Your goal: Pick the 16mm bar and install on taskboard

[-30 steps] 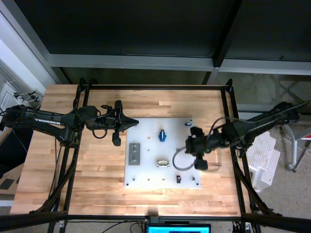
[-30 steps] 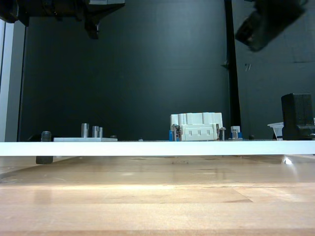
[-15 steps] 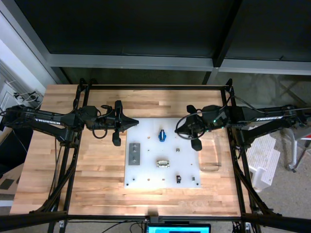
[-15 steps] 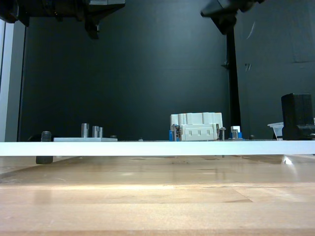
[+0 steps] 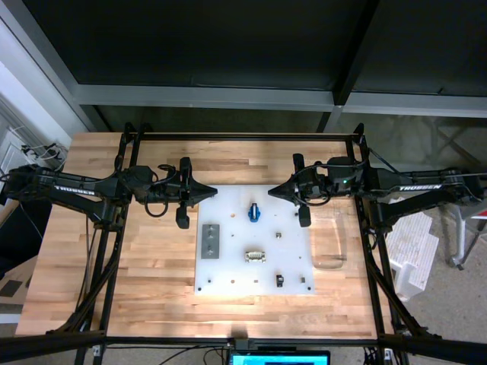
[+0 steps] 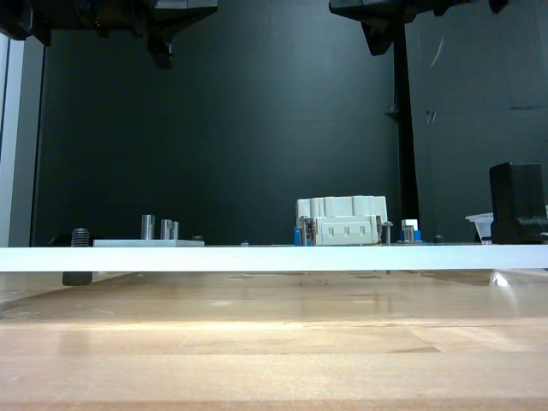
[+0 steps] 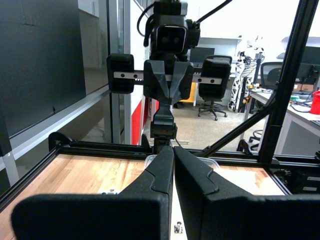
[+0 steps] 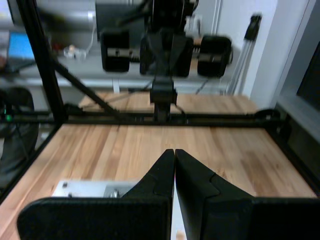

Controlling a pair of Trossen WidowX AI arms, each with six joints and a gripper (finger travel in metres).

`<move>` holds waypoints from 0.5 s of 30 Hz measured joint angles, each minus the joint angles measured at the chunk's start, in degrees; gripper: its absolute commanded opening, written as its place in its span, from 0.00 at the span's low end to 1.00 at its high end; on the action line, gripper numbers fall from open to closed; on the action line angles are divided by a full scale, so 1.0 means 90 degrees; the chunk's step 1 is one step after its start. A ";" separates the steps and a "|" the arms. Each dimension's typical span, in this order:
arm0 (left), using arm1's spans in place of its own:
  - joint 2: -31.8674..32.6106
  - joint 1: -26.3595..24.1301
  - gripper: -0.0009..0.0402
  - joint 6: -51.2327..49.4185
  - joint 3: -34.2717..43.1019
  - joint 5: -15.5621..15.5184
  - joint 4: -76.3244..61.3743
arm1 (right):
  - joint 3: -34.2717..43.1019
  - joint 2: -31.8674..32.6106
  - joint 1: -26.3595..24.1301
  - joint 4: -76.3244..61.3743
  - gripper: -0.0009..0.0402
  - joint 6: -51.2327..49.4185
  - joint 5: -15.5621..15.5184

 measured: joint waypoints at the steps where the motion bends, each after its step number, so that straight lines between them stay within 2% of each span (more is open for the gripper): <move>1: 0.0000 0.0000 0.02 0.0000 0.0000 0.0000 0.0002 | -0.0143 -0.0005 -0.0022 0.0311 0.02 0.0005 0.0017; 6: 0.0000 0.0000 0.02 -0.0002 0.0000 -0.0002 0.0002 | -0.0675 -0.0005 -0.0206 0.1379 0.02 0.0165 0.0087; 12: 0.0000 0.0000 0.02 0.0000 0.0000 -0.0002 0.0000 | -0.0818 -0.0007 -0.0255 0.1664 0.02 0.0223 -0.0214; 15: 0.0000 0.0000 0.02 0.0000 0.0000 -0.0002 0.0002 | -0.0818 -0.0007 -0.0255 0.1858 0.02 0.0345 -0.0253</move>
